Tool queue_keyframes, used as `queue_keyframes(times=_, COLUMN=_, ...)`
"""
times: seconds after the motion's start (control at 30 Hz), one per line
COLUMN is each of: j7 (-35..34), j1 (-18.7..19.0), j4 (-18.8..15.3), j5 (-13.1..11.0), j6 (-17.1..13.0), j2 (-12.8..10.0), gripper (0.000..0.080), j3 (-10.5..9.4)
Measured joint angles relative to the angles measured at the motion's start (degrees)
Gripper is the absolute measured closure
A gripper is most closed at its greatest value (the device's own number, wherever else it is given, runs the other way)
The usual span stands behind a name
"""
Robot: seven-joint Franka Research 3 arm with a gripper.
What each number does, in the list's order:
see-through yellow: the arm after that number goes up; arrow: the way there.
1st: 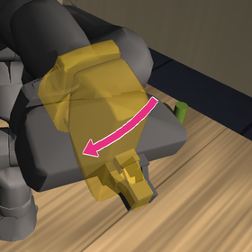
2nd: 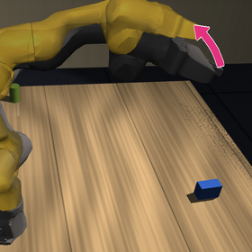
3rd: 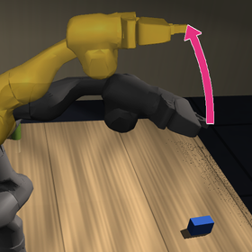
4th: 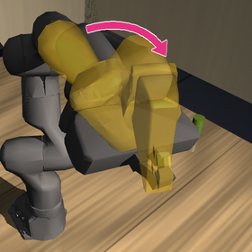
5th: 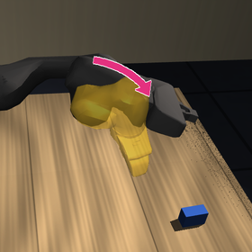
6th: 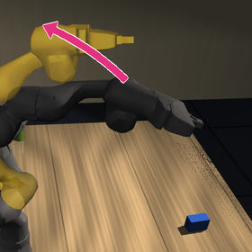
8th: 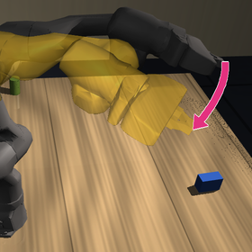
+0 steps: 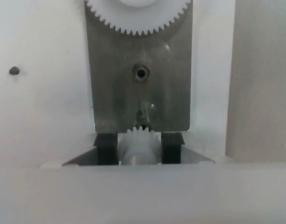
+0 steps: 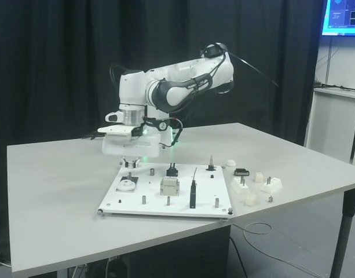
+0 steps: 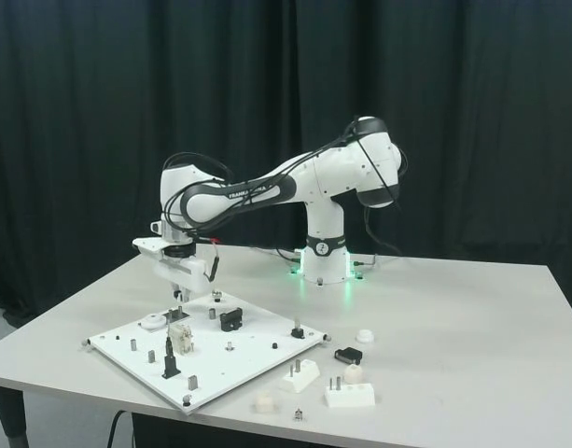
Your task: Insert small gear.
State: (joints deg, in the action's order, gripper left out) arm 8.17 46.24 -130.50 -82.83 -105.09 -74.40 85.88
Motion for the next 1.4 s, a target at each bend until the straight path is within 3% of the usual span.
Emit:
queue_keyframes(times=0.6, j7=0.00, j1=-0.79, j4=0.30, j5=-0.50, j6=0.00, j2=-0.08, gripper=0.0607, j3=-1.46)
queue_keyframes(times=1.4, j7=0.00, j1=-1.16, j4=0.44, j5=-1.17, j6=-0.13, j2=-0.16, gripper=0.0607, j3=-1.65)
